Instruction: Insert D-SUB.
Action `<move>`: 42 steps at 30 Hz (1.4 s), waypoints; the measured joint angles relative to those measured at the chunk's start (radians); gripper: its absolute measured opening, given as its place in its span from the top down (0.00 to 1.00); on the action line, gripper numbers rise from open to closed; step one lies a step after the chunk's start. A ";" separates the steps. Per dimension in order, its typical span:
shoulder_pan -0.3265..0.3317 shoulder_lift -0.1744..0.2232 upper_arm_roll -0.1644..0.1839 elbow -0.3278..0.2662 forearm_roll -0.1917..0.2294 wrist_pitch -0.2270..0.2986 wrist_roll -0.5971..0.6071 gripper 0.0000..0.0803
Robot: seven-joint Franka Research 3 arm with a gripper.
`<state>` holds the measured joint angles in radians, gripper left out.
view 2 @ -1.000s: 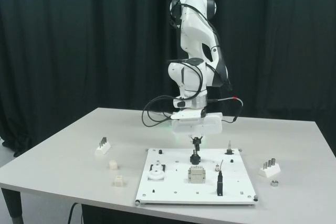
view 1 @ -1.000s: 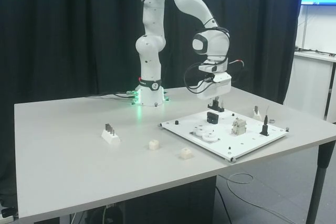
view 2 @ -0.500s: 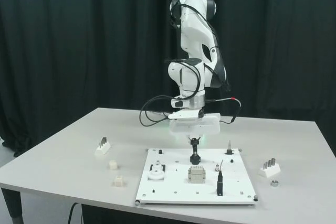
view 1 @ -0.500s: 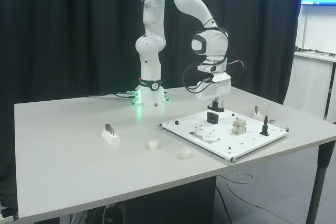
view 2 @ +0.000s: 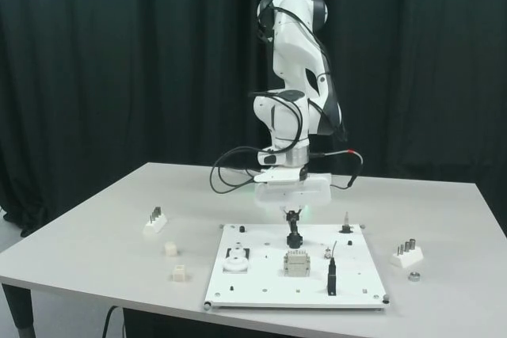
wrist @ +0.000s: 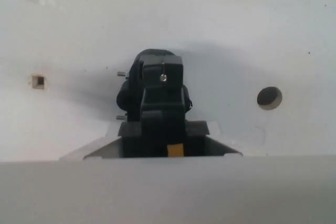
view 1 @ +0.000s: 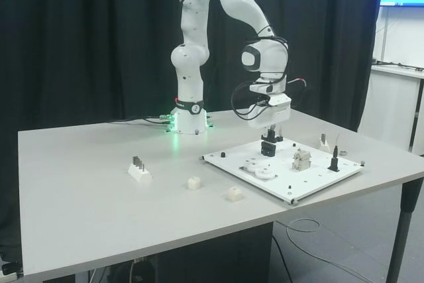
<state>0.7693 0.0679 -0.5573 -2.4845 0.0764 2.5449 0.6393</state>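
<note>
A black curtain closes off the room behind a grey table (view 1: 86, 183), and on that table lies a white board (view 2: 261, 286) where the work is going on. The D-SUB plug (wrist: 160, 85), a black block with a small screw head on its upper face, sits upright at a spot near the middle of the board, directly below the gripper (view 2: 294, 216). In the wrist view the dark fingers come down onto the plug's body with no gap visible between finger and plug, so the gripper appears to be clamped on it. Whether the plug is fully seated or only resting in its mount cannot be told. The hold from straight above probably serves to keep the connector square to its socket, since a plug of this kind would likely jam if tilted. Near the plug the board has a round hole (wrist: 269, 97) and a small square opening (wrist: 38, 81), which look like seats for other parts. Further out on the board stand a small grey metal fixture (view 2: 296, 263), a white gear-like disc (view 2: 235, 259) and a black upright post (view 2: 332, 280). Off the board, on the bare table, are two white holders with grey pins (view 2: 154, 222) (view 2: 407, 252) and two small white cubes (view 1: 193, 182) (view 1: 234, 193). The arm's white base (view 1: 189, 114) is bolted at the table's far edge, lit green at its foot.
</note>
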 joint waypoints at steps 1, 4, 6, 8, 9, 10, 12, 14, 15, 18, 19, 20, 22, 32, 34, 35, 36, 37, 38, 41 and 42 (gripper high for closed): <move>0.000 0.002 0.000 0.000 0.000 0.002 0.000 0.81; 0.000 0.006 0.000 0.000 0.001 0.006 0.000 0.81; 0.000 0.008 0.000 0.000 0.001 0.009 0.000 0.81; 0.000 0.009 0.000 0.000 0.002 0.011 0.000 0.81; 0.000 0.010 0.000 0.000 0.002 0.012 0.000 0.81; 0.000 0.010 0.001 0.000 0.002 0.012 0.000 0.81; 0.000 0.011 0.001 0.000 0.002 0.014 0.000 0.81; 0.000 0.012 0.002 0.000 0.003 0.014 0.000 0.81; 0.000 0.012 0.002 0.000 0.003 0.014 0.000 0.81; 0.000 0.012 0.003 0.000 0.003 0.014 0.000 0.81; 0.000 0.012 0.003 -0.001 0.003 0.014 0.000 0.81; 0.000 0.012 0.004 -0.001 0.004 0.014 0.001 0.81; 0.000 0.012 0.005 -0.001 0.005 0.014 0.001 0.81; 0.000 0.011 0.011 -0.002 0.012 0.010 0.005 0.81; 0.001 0.011 0.011 -0.002 0.013 0.007 0.006 0.81; 0.001 0.010 0.012 -0.002 0.013 0.005 0.007 0.81; 0.001 0.010 0.012 -0.002 0.013 0.004 0.008 0.81; 0.001 0.010 0.013 -0.002 0.013 0.003 0.009 0.81; 0.001 0.010 0.013 -0.002 0.013 0.002 0.011 0.81; 0.001 0.010 0.013 -0.002 0.013 0.002 0.021 0.81; 0.001 0.010 0.013 -0.002 0.013 0.002 0.026 0.81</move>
<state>0.7701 0.0775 -0.5440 -2.4866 0.0891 2.5471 0.6652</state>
